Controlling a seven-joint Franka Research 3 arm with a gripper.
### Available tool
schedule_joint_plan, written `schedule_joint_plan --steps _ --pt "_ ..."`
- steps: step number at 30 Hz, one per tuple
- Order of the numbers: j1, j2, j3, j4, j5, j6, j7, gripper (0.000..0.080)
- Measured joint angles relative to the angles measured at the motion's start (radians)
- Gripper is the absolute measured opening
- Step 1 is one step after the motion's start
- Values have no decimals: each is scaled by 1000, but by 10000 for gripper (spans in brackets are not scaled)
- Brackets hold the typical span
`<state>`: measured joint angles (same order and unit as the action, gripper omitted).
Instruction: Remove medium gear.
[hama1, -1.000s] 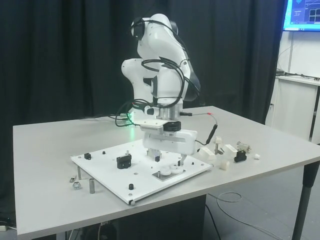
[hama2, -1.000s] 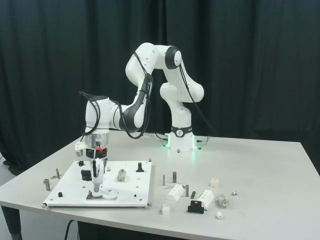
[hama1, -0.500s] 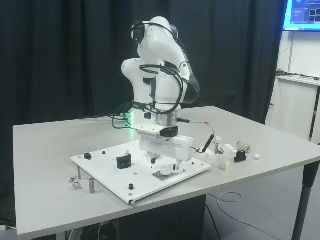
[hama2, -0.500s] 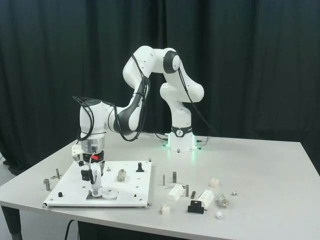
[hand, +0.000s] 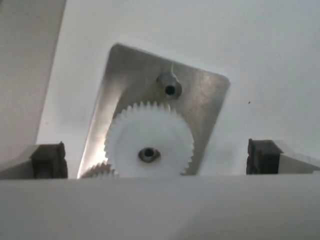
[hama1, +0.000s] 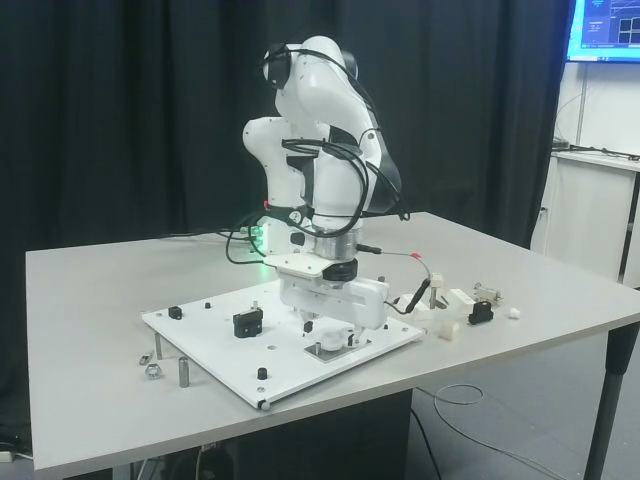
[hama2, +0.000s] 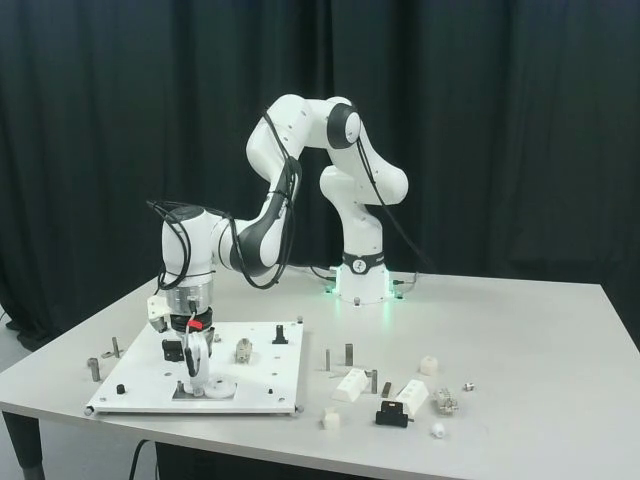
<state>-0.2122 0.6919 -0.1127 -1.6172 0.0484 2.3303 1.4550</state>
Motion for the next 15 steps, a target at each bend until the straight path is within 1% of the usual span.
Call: schedule_joint_plan --steps 15 --pt "-4 3 -3 -12 2 20 -4 800"
